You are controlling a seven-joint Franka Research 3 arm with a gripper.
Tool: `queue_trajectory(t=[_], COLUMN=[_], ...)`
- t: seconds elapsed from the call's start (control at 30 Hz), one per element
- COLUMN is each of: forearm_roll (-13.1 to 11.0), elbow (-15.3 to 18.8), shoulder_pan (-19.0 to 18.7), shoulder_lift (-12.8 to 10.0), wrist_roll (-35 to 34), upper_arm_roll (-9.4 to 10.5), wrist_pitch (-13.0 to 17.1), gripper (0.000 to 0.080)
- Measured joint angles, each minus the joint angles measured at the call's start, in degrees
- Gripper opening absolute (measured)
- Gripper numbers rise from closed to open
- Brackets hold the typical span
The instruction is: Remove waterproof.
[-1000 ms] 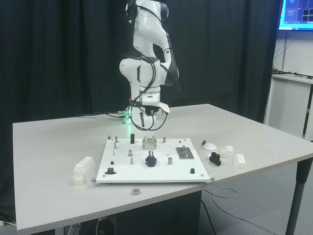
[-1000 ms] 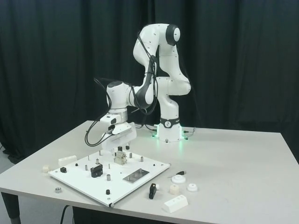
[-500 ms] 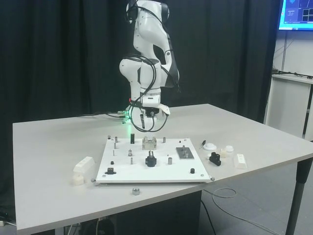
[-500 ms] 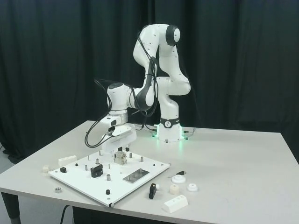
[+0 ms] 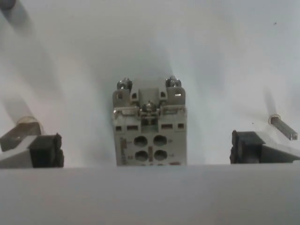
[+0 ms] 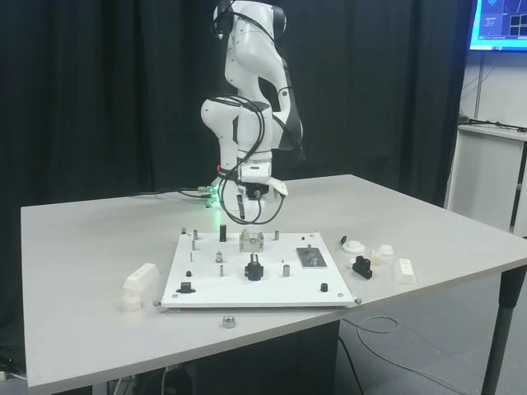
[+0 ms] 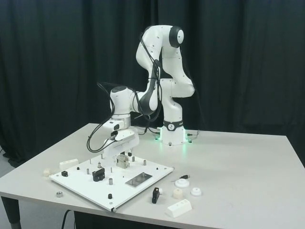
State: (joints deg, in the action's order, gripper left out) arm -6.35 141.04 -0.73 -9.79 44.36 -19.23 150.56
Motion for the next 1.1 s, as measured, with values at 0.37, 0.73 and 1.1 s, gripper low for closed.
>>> queue_trajectory(t=[0.37, 0.73, 1.1], forearm_roll=[0.02, -0.37, -0.90], elbow=[0.00, -0.01, -0.01], shoulder_pan=[0.04, 0.14, 0.15], shoulder_lift=[-0.27, -0.28, -0.28], wrist_roll=[2.62, 2.11, 2.10], upper_arm_roll=[-0.42, -0.64, -0.65], wrist_pitch=[0.47, 0.54, 0.54], gripper=[0.0539, 0.0313, 0.0313])
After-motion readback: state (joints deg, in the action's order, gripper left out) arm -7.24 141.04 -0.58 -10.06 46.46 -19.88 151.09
